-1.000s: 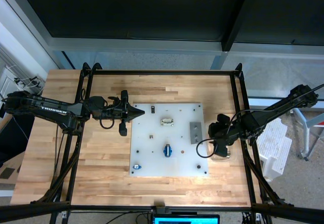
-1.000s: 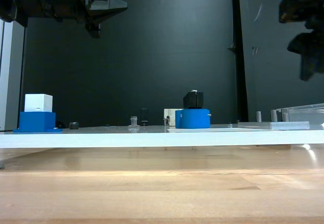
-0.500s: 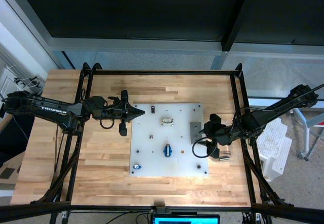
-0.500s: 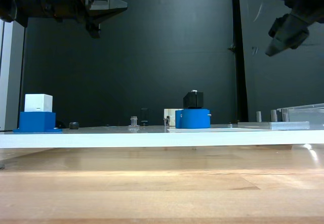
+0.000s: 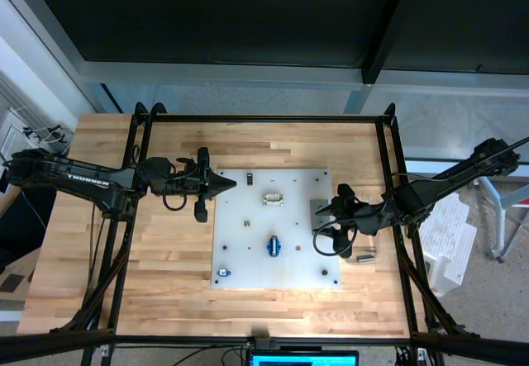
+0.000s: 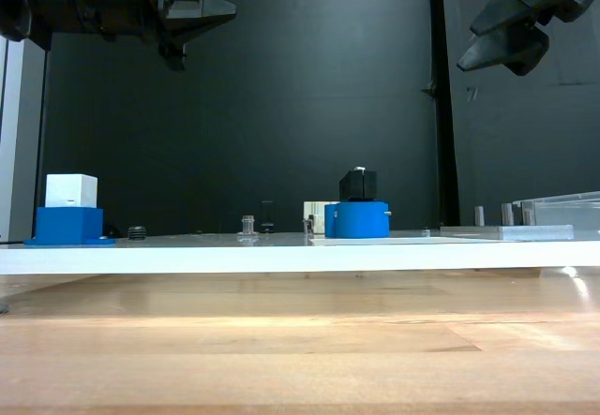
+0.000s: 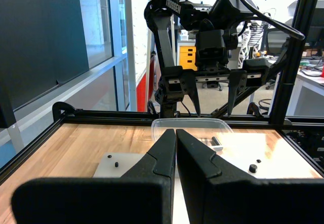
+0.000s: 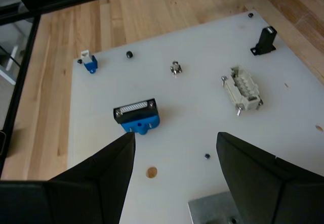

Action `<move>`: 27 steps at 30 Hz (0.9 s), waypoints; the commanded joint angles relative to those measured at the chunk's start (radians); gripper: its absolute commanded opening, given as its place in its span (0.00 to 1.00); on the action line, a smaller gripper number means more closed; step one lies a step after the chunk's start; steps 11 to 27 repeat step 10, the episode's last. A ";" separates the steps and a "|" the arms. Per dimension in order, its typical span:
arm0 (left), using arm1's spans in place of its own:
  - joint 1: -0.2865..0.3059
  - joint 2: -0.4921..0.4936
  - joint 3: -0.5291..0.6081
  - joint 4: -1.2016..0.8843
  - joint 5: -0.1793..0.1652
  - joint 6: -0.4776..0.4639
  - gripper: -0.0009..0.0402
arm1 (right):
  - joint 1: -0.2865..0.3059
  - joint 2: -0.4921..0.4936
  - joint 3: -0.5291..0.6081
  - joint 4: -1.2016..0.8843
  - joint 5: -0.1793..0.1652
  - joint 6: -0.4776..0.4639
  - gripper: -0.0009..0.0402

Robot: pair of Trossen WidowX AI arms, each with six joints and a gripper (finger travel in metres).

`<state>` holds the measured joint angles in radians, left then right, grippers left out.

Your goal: Remove the 16mm cylinder and place in the container

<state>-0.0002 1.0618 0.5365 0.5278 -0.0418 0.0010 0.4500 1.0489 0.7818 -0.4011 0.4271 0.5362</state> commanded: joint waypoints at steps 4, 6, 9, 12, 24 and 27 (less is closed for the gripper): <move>0.000 0.000 0.000 0.000 0.000 0.000 0.02 | -0.038 0.000 -0.002 0.048 -0.003 -0.052 0.57; 0.000 0.000 0.000 0.000 0.000 0.000 0.02 | -0.060 0.000 -0.002 0.085 -0.007 -0.105 0.57; 0.000 0.000 0.000 0.000 0.000 0.000 0.02 | -0.114 0.000 -0.002 0.160 -0.063 -0.180 0.57; 0.000 0.000 0.000 0.000 0.000 0.000 0.02 | -0.137 0.000 -0.003 0.185 -0.085 -0.200 0.56; 0.000 0.000 0.000 0.000 0.000 0.000 0.02 | -0.137 0.000 -0.003 0.185 -0.085 -0.200 0.56; 0.000 0.000 0.000 0.000 0.000 0.000 0.02 | -0.137 0.000 -0.003 0.185 -0.085 -0.200 0.56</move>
